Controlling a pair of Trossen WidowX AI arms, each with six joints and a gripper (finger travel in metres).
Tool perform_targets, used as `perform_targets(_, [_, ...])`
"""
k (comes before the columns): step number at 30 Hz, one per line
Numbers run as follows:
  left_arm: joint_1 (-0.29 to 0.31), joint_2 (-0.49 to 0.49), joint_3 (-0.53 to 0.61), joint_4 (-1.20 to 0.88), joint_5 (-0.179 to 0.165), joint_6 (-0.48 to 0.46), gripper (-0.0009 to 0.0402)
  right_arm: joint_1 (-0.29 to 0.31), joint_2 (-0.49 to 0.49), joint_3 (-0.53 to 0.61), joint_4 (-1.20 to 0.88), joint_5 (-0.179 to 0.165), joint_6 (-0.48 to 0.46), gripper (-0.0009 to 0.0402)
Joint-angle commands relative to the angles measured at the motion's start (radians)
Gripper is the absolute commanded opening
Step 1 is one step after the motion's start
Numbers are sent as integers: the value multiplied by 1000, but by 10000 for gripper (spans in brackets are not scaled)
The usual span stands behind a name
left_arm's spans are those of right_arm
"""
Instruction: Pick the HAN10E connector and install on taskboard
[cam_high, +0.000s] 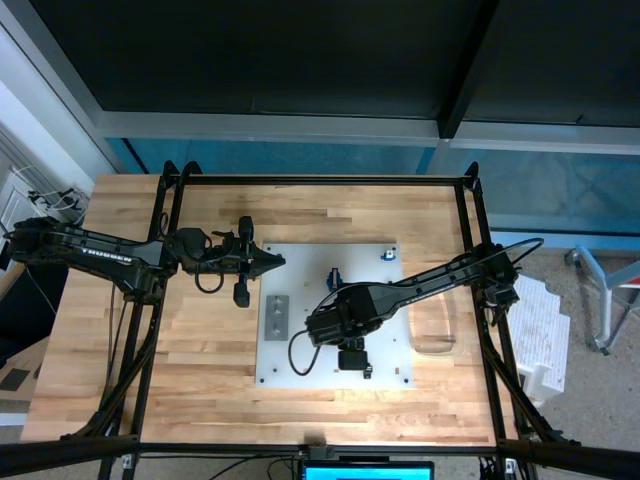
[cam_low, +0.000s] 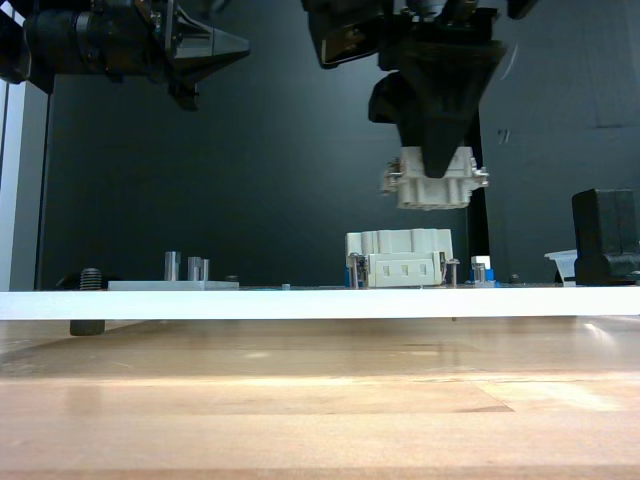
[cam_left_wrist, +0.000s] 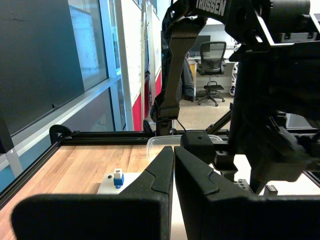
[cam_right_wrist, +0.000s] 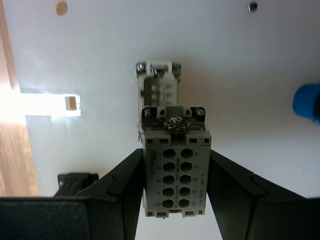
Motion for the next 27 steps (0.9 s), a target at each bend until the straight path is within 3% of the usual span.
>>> perform_targets(1, [0, 0, 0, 0, 0, 0, 1, -3, 22, 23, 2, -1, -10, 13])
perform_targets(19, [0, 0, 0, 0, 0, 0, 1, -9, 53, 42, 37, -1, -22, 13])
perform_targets(21, [0, 0, 0, 0, 0, 0, 1, -9, 53, 43, 42, -17, -23, 13])
perform_targets(27, [0, 0, 0, 0, 0, 0, 1, -10, 72, 43, 59, -18, -26, 13])
